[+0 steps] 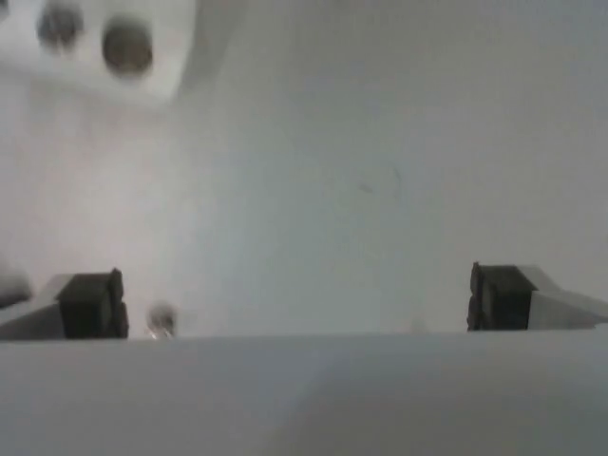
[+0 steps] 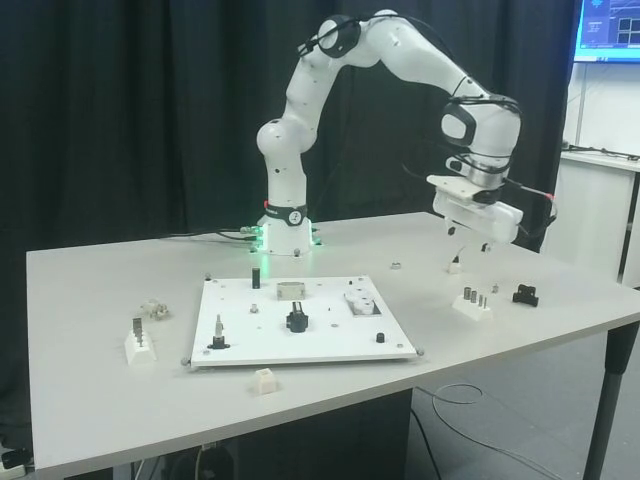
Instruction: Pick USB.
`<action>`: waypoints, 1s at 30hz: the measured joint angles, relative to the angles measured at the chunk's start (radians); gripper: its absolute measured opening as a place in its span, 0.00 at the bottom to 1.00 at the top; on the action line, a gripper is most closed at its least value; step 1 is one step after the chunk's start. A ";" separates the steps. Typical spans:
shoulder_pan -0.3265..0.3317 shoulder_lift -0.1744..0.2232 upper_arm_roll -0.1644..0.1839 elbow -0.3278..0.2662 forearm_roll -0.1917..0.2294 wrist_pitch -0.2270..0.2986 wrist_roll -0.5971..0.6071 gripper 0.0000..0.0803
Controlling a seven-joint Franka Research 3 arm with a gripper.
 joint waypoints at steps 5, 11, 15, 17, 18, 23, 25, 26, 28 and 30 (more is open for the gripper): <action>0.038 -0.002 0.007 -0.007 0.000 -0.003 -0.102 1.00; 0.050 -0.006 0.040 -0.019 0.000 -0.003 -0.195 1.00; 0.049 -0.011 0.067 -0.030 0.003 -0.005 -0.242 1.00; 0.049 -0.012 0.081 -0.034 0.007 -0.006 -0.261 1.00; 0.049 -0.012 0.087 -0.037 0.008 -0.006 -0.274 1.00; 0.047 -0.013 0.120 -0.049 0.022 -0.005 -0.368 1.00; 0.045 -0.013 0.132 -0.054 0.024 -0.005 -0.407 1.00; 0.044 -0.013 0.138 -0.055 0.024 -0.005 -0.427 1.00; 0.040 -0.013 0.150 -0.059 0.024 -0.004 -0.478 1.00; 0.037 -0.013 0.160 -0.063 0.024 -0.004 -0.523 1.00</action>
